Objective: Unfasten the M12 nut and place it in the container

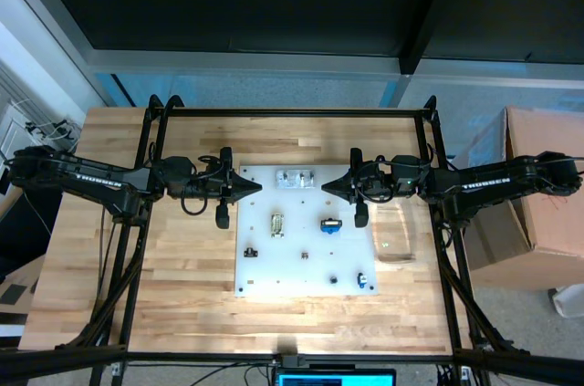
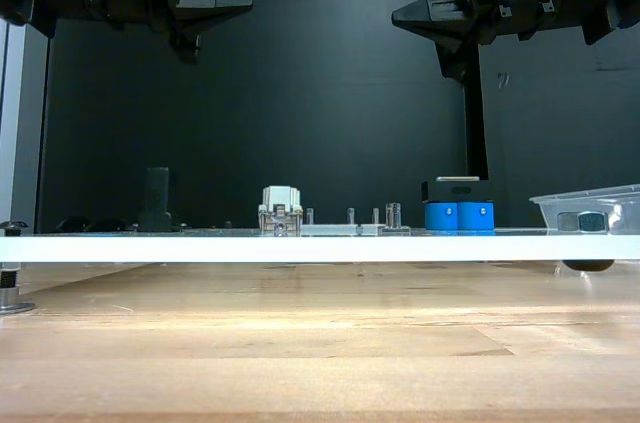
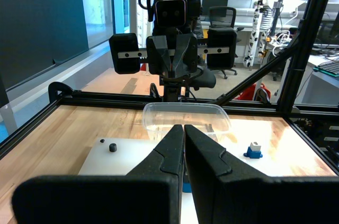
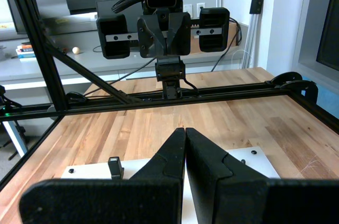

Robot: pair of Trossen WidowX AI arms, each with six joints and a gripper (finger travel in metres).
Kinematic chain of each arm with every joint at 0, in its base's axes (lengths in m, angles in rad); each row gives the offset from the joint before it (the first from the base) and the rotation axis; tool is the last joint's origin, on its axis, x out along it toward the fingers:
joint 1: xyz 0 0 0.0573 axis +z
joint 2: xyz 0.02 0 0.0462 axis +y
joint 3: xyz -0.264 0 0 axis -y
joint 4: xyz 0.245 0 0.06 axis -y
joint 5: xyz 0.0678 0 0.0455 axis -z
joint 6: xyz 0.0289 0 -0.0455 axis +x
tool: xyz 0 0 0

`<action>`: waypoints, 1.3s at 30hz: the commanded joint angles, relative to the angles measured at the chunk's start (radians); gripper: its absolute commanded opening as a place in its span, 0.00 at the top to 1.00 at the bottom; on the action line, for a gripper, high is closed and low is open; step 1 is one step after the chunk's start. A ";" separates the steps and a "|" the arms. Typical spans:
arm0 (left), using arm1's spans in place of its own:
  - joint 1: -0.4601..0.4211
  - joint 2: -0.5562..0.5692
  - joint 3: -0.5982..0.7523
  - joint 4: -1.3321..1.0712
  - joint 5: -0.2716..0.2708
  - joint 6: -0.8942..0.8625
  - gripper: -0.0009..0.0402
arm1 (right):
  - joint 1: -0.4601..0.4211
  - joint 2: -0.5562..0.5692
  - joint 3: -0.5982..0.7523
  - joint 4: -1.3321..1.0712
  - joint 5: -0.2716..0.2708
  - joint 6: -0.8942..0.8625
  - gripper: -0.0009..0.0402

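Lit from above; low view bg dark, glare on table [image 2: 300,333]; wrist views bright, sharp.

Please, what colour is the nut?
Silver nut, low view best; left gripper, right gripper hang shut above board.

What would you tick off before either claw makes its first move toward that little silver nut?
1. Nut in place, covering its stud at the near right of the board: ok.
2. Container beside the board's right edge, no nut seen inside from above: ok.
3. Right claw high above the board, touching nothing: ok.
4. Right claw open to take the nut: not ok, fingers shut.
5. Left claw raised over the board's far left, shut, away from the nut: ok.
6. How tight the nut is: cannot tell.
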 commanded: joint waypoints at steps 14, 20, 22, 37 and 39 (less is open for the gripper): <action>0.000 0.000 0.000 0.000 0.000 0.000 0.98 | 0.000 0.000 0.000 0.000 0.000 0.000 0.98; 0.000 0.000 0.000 0.000 0.000 0.000 0.98 | 0.000 0.000 0.000 0.005 0.000 0.000 0.98; 0.000 0.000 0.000 0.000 0.000 0.000 0.98 | 0.001 0.000 0.000 0.006 0.000 0.000 0.98; 0.000 0.000 0.000 0.000 0.000 0.000 0.98 | 0.027 0.001 0.037 -0.057 0.000 0.002 0.98; 0.000 0.000 0.000 0.000 0.000 0.000 0.98 | 0.035 0.001 0.075 -0.144 0.005 0.000 0.98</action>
